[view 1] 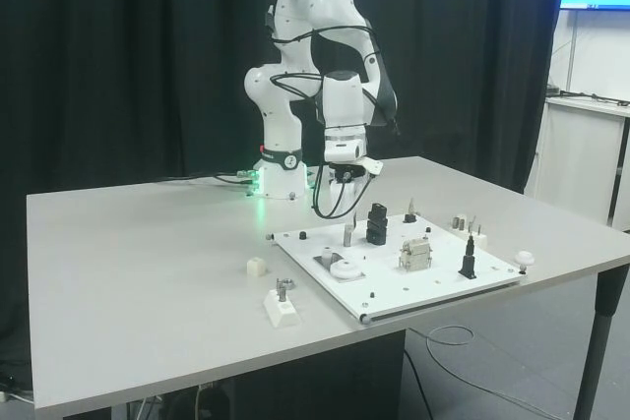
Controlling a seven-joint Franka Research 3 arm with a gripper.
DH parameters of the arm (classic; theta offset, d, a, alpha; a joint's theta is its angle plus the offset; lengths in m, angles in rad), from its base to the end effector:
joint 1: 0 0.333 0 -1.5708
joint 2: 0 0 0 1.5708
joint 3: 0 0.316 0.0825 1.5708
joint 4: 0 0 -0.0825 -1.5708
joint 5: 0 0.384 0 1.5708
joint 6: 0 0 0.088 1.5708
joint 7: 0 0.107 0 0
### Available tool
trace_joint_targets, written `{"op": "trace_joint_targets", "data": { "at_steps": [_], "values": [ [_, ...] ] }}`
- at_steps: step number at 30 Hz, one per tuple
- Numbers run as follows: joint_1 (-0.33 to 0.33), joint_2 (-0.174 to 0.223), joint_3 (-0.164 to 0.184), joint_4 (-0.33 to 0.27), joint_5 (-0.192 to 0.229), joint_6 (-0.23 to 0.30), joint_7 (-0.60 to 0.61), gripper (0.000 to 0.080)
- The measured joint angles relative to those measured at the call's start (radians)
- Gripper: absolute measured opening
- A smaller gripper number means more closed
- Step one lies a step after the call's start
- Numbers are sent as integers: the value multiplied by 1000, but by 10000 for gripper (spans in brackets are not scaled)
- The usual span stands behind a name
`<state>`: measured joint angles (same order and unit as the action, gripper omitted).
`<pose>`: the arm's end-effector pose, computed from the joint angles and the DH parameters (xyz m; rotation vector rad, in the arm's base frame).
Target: Insert round peg 4.
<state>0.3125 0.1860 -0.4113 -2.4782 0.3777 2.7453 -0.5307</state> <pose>0.4806 -0.0668 0.2330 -3.0796 -0.1550 -0.1995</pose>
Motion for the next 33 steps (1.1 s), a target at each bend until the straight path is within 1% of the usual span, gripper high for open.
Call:
{"op": "trace_joint_targets", "data": {
  "at_steps": [3, 12, 19, 33],
  "values": [
    [0, 0, 1, 0, 9, 0, -1, 146],
    [0, 3, 5, 0, 11, 3, -3, 146],
    [0, 13, 8, 0, 19, 14, -3, 146],
    [0, 12, 8, 0, 25, 14, -3, 146]
  ]
}}
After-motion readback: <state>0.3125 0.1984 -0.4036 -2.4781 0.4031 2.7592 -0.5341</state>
